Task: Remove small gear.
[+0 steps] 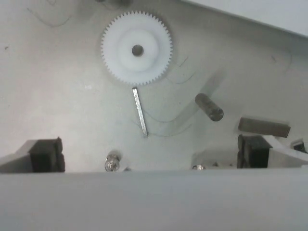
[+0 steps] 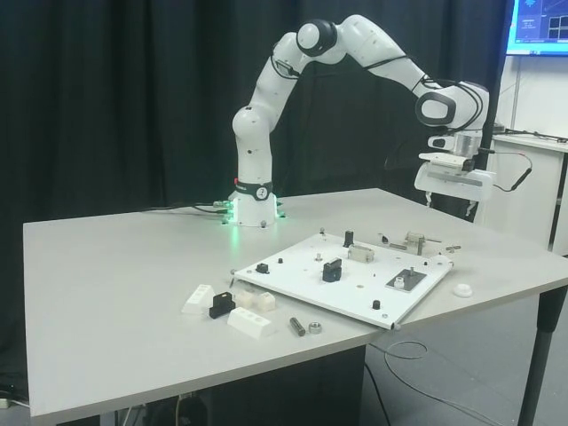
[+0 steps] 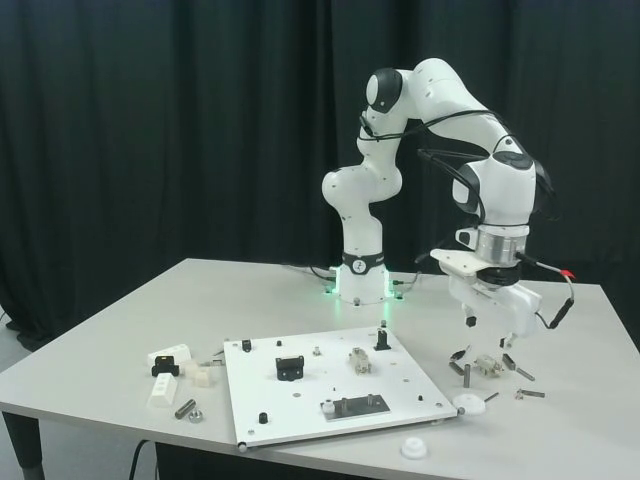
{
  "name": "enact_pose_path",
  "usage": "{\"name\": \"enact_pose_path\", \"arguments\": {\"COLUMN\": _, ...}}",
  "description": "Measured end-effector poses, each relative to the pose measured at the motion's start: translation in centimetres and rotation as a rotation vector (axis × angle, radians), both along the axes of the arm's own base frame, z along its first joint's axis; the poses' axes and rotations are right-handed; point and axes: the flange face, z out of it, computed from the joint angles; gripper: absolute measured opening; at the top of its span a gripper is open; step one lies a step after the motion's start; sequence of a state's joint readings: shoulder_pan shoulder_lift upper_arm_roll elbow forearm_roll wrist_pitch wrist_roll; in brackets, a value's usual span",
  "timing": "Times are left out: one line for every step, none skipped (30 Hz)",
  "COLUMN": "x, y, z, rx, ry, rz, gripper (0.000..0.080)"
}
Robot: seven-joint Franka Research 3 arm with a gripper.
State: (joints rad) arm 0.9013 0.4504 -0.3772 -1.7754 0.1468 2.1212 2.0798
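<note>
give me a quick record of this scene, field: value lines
arm: white Franka, reaching out beside the board
gripper: open, holds nothing, above the table
gear: white, flat on the table under the wrist
key: thin bar lying beside the gear
pin: dark, short, on the table near the key
board: white, with small parts on it
table: grey
blocks: white and black, loose beside the board
</note>
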Motion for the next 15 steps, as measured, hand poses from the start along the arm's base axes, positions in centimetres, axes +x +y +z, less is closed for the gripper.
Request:
{"name": "enact_pose_path", "arguments": {"x": 0.01, "y": -0.02, "z": 0.01, "rx": 0.000, "ry": 0.000, "rz": 0.000, "gripper": 0.0800}}
{"name": "enact_pose_path", "arguments": {"x": 0.02, "y": -0.03, "z": 0.02, "rx": 0.000, "ry": 0.000, "rz": 0.000, "gripper": 0.0800}}
{"name": "enact_pose_path", "arguments": {"x": 0.03, "y": -0.04, "z": 0.03, "rx": 0.000, "ry": 0.000, "rz": 0.000, "gripper": 0.0800}}
{"name": "enact_pose_path", "arguments": {"x": 0.04, "y": -0.05, "z": 0.04, "rx": 0.000, "ry": 0.000, "rz": 0.000, "gripper": 0.0800}}
{"name": "enact_pose_path", "arguments": {"x": 0.04, "y": -0.05, "z": 0.04, "rx": -0.001, "ry": 0.000, "rz": 0.000, "gripper": 0.0800}}
{"name": "enact_pose_path", "arguments": {"x": 0.05, "y": -0.06, "z": 0.04, "rx": -0.001, "ry": 0.000, "rz": -0.001, "gripper": 0.0800}}
{"name": "enact_pose_path", "arguments": {"x": 0.05, "y": -0.07, "z": 0.04, "rx": -0.001, "ry": 0.000, "rz": -0.001, "gripper": 0.0800}}
{"name": "enact_pose_path", "arguments": {"x": 0.05, "y": -0.07, "z": 0.04, "rx": -0.001, "ry": 0.000, "rz": -0.001, "gripper": 0.0800}}
{"name": "enact_pose_path", "arguments": {"x": 0.06, "y": -0.08, "z": 0.05, "rx": -0.001, "ry": 0.000, "rz": -0.001, "gripper": 0.0800}}
{"name": "enact_pose_path", "arguments": {"x": 0.06, "y": -0.08, "z": 0.05, "rx": -0.001, "ry": 0.000, "rz": -0.001, "gripper": 0.0800}}
{"name": "enact_pose_path", "arguments": {"x": 0.07, "y": -0.09, "z": 0.05, "rx": -0.001, "ry": 0.000, "rz": -0.001, "gripper": 0.0800}}
{"name": "enact_pose_path", "arguments": {"x": 0.07, "y": -0.10, "z": 0.05, "rx": -0.001, "ry": 0.000, "rz": -0.001, "gripper": 0.0800}}
{"name": "enact_pose_path", "arguments": {"x": 0.08, "y": -0.10, "z": 0.05, "rx": -0.001, "ry": -0.001, "rz": 0.001, "gripper": 0.0800}}
{"name": "enact_pose_path", "arguments": {"x": 0.08, "y": -0.11, "z": 0.06, "rx": -0.001, "ry": -0.001, "rz": 0.003, "gripper": 0.0800}}
{"name": "enact_pose_path", "arguments": {"x": 0.09, "y": -0.12, "z": 0.07, "rx": -0.002, "ry": -0.001, "rz": 0.004, "gripper": 0.0800}}
